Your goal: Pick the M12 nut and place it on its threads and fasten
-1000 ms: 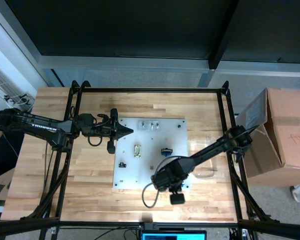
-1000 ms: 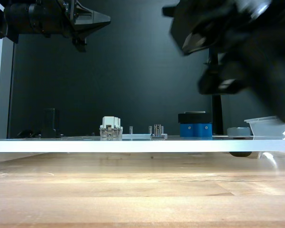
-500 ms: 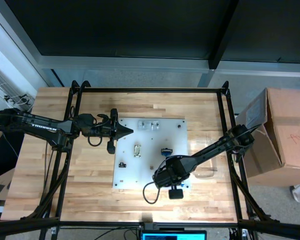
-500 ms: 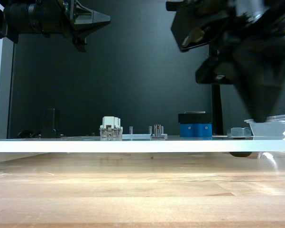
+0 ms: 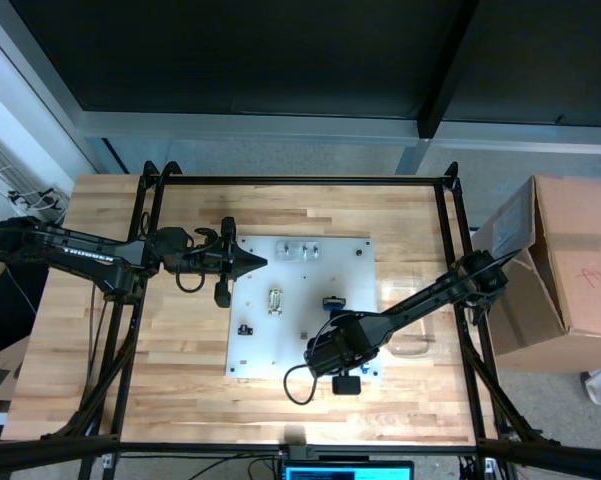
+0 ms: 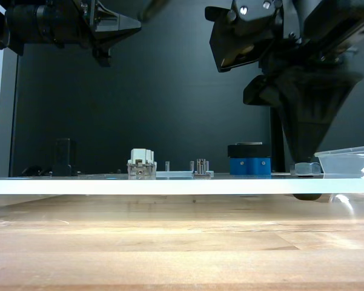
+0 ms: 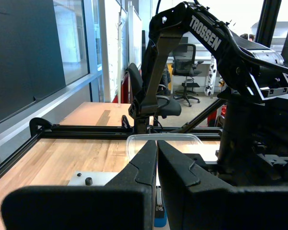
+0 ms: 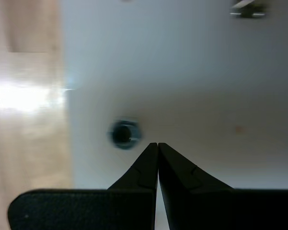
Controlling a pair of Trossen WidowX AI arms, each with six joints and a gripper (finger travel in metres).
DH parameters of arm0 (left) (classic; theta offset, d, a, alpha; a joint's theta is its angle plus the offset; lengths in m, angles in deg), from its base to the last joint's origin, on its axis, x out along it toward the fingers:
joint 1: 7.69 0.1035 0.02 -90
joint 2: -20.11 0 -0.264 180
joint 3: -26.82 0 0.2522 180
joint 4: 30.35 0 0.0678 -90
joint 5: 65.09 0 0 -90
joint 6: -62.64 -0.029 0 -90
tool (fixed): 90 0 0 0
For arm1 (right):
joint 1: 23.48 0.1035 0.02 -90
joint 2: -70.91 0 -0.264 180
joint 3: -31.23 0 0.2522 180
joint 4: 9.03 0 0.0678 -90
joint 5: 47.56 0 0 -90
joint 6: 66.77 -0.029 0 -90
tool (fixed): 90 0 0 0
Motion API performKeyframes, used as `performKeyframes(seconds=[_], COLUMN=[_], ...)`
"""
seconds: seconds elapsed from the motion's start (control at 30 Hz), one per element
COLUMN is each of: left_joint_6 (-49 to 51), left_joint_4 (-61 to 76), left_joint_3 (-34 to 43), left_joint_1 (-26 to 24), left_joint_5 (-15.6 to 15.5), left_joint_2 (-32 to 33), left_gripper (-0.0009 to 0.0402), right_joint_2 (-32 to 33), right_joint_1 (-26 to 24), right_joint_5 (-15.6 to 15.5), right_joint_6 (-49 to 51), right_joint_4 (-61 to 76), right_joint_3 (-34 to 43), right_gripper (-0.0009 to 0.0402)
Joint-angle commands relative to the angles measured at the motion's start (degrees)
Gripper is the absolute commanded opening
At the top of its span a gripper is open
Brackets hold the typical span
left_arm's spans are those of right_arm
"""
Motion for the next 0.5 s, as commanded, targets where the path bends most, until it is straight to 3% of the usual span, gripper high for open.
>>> performKeyframes(seconds=[0.03, 0.1, 0.17, 0.37, 0.5], left_joint_6=[-0.02, -0.02, -0.02, -0.02, -0.02], left_joint_4=[-0.02, 0.00, -0.09, 0.00, -0.02], left_joint_3=[0.00, 0.00, 0.00, 0.00, 0.00], left_joint_1=[0.02, 0.00, 0.02, 0.00, 0.00], left_joint_5=[0.02, 0.02, 0.02, 0.00, 0.02], left_joint_2=[0.00, 0.00, 0.00, 0.00, 0.00], left_gripper=[0.0000, 0.0000, 0.0000, 0.0000, 0.0000], right_joint_2=[0.46, 0.44, 0.20, -0.02, -0.33], right_joint_1=[0.02, 0.09, 0.13, 0.13, 0.13], right_joint_5=[-9.40, -15.82, -16.94, -12.31, -3.43], right_joint_6=[0.66, 1.99, 2.29, 2.27, 1.20], right_joint_4=[-1.86, -1.79, -1.07, -0.11, 1.29], right_joint_3=[-0.28, -0.24, -0.26, -0.26, -0.13], right_gripper=[0.0000, 0.0000, 0.0000, 0.0000, 0.0000])
